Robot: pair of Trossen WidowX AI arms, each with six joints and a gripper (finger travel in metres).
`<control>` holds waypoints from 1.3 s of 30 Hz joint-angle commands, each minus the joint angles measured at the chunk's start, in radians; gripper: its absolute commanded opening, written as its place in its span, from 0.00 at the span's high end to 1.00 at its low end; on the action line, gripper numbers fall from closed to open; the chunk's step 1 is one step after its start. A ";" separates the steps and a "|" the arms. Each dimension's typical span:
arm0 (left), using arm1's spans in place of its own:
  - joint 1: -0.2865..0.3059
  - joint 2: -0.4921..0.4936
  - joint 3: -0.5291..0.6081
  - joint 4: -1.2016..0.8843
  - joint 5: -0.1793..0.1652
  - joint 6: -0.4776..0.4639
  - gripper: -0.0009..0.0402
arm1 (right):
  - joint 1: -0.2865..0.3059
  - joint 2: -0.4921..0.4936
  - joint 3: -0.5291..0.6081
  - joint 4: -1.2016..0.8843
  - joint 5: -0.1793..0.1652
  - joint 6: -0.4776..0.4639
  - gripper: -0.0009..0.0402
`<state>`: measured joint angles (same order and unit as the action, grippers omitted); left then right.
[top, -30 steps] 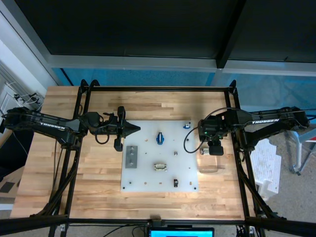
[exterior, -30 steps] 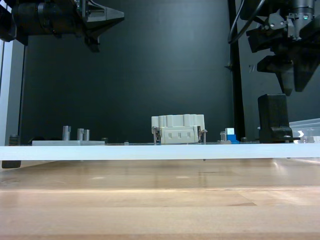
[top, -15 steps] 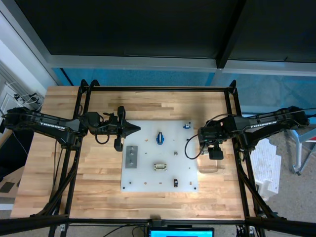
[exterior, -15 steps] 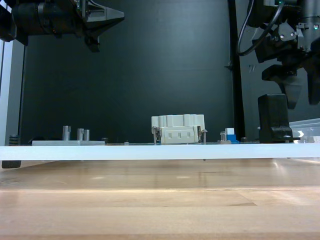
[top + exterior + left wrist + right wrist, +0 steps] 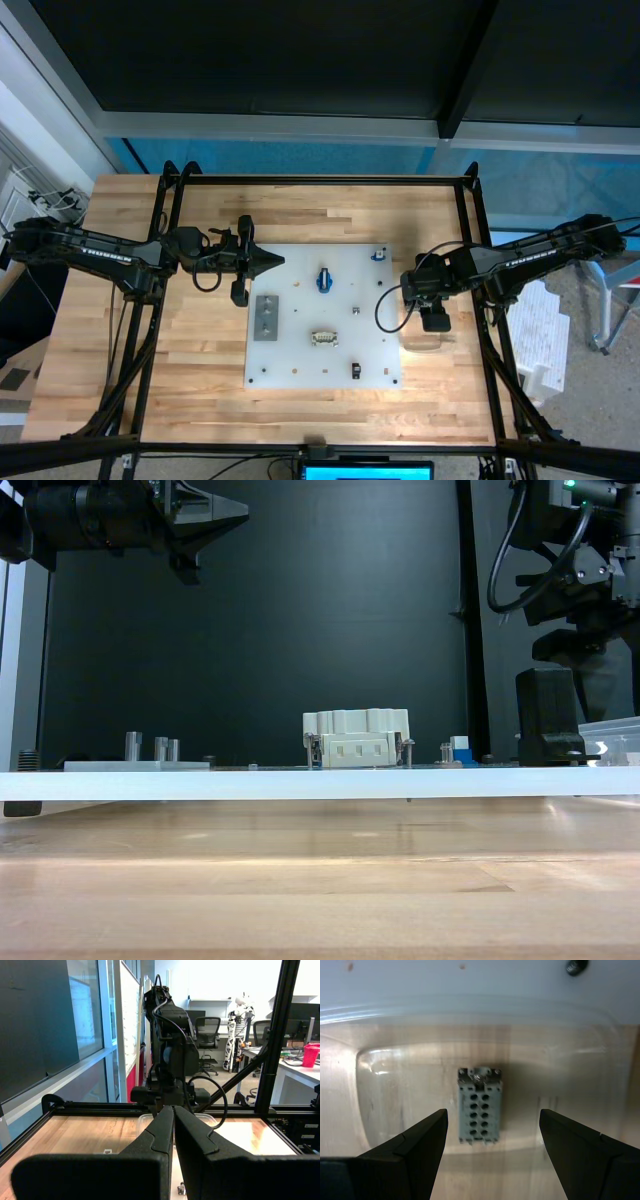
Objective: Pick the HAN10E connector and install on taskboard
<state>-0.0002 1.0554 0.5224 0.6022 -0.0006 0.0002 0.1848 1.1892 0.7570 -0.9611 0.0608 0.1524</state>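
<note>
The HAN10E connector (image 5: 479, 1105), a small beige-grey block with two rows of dark pin holes, lies flat inside the clear tray (image 5: 370, 1060). My right gripper (image 5: 492, 1115) hangs open straight above it, one finger on each side and apart from it. In the high view the right gripper (image 5: 433, 320) sits over the tray (image 5: 426, 346), just off the right edge of the white taskboard (image 5: 290, 350). My left gripper (image 5: 276, 260) is shut on nothing, held high over the board's far left corner, its fingers (image 5: 165, 1125) pressed together.
On the taskboard stand a grey metal block (image 5: 267, 317), a blue knob (image 5: 324, 279), a beige socket housing (image 5: 323, 340) and a small black part (image 5: 357, 371). A black upright block (image 5: 546, 716) stands at the board's right end. A black frame borders the wooden table.
The right arm has moved toward the near edge and come down over the clear tray. The left arm has not moved.
</note>
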 commanded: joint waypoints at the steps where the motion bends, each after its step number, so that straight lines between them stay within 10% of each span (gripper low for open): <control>1: 0.000 0.000 0.000 0.000 0.000 0.000 0.98 | 0.003 0.000 -0.016 0.006 0.002 0.011 0.35; 39: 0.000 0.000 0.000 0.000 0.000 0.000 0.98 | 0.046 0.037 -0.129 0.150 0.017 0.139 0.35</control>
<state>-0.0002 1.0554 0.5228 0.6022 -0.0002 0.0002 0.2302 1.2266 0.6308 -0.8158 0.0776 0.2909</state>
